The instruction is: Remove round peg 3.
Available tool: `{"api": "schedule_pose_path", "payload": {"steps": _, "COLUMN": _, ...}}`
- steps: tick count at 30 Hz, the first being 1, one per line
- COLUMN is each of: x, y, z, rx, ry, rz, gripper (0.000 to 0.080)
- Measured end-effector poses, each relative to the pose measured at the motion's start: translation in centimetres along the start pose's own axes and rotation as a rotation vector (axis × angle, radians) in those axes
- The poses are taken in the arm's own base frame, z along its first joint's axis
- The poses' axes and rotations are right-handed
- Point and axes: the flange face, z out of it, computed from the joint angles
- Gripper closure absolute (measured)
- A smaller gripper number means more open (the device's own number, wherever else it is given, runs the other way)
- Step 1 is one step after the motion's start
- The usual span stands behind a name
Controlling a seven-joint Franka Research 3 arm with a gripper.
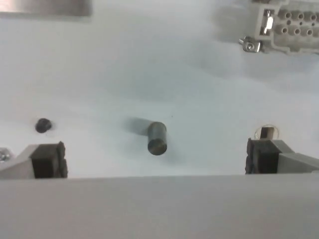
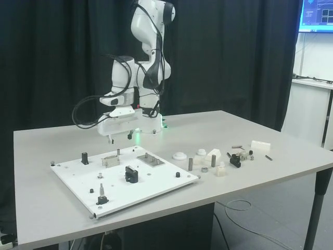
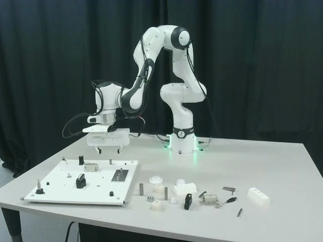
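The claw (image 3: pixel 109 150) hung in the air above the far part of the white board (image 3: pixel 60 194), with its two fingers spread wide apart and nothing held between them. In the wrist view the black pads (image 1: pixel 48 160) stood at both sides and the round peg (image 1: pixel 157 138) was between them, lower down, standing upright in the board and not touched by either pad. In the second room view this grey peg (image 3: pixel 110 162) was at the far edge of the board, just right of a small metal block (image 3: pixel 91 167). The board lay on the left part of the grey counter (image 3: pixel 262 166). To the right of the board, several loose white and black parts (image 3: pixel 181 189) lay on the counter, well apart from the claw.
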Motion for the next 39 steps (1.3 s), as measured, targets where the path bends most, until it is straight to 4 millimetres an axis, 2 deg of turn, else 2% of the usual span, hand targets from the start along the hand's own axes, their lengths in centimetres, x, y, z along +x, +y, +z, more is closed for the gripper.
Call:
{"api": "schedule_pose_path", "payload": {"steps": 16, "x": -0.5, "y": 1.4, "z": 3.3, "rx": 0.043, "ry": 0.003, "rz": 0.003, "gripper": 0.0003}}
{"api": "schedule_pose_path", "payload": {"steps": 39, "x": -1.8, "y": 1.5, "z": 4.5, "rx": 0.048, "ry": -0.017, "rz": -0.001, "gripper": 0.0003}}
